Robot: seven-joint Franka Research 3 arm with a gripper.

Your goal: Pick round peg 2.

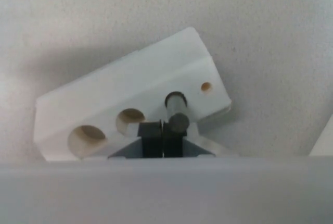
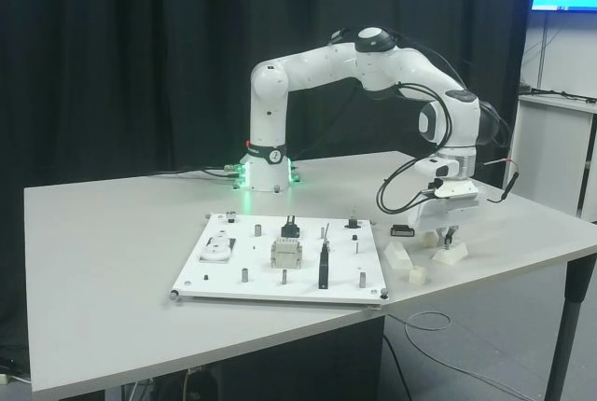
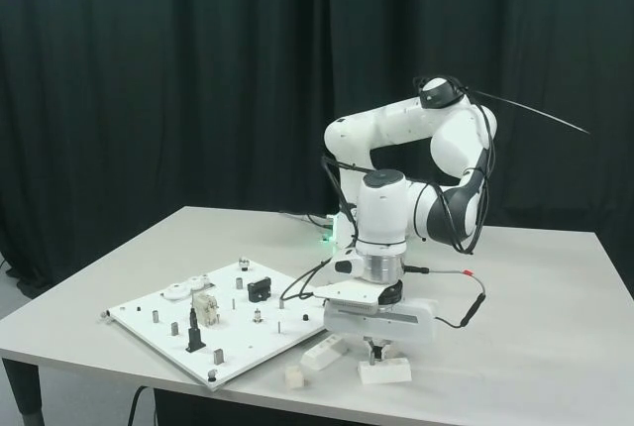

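On the grey surface (image 2: 103,233), toward the left in the first room view, lies a white board (image 2: 244,282) set with small fixtures: a white round part (image 2: 217,250) near its left edge, a grey block (image 2: 286,253) in the middle, and a black upright piece (image 2: 324,267) beside it. Behind the board stands the arm's base (image 2: 264,170), lit green at its foot. Just right of the board's corner sit two small white blocks (image 2: 403,260), and a little further right a white peg holder (image 2: 450,253) rests on the surface, well apart from the board. The white arm (image 2: 364,61) reaches over and bends down so that the gripper (image 2: 446,236) hangs directly over that holder.

In the wrist view, the peg holder (image 1: 130,99) is a white block with a row of four holes that shrink from one end to the other: two large empty ones (image 1: 86,136), a third with round peg 2 (image 1: 176,110) standing in it, and a small empty one (image 1: 206,86). The peg is grey and sticks up out of its hole. The black fingertips (image 1: 151,138) of the gripper (image 1: 163,133) are drawn together around the peg's upper end, clamped on it, with the peg's lower part still seated in the holder.

In the second room view, the gripper (image 3: 376,350) meets the holder (image 3: 384,372) near the surface's front edge.
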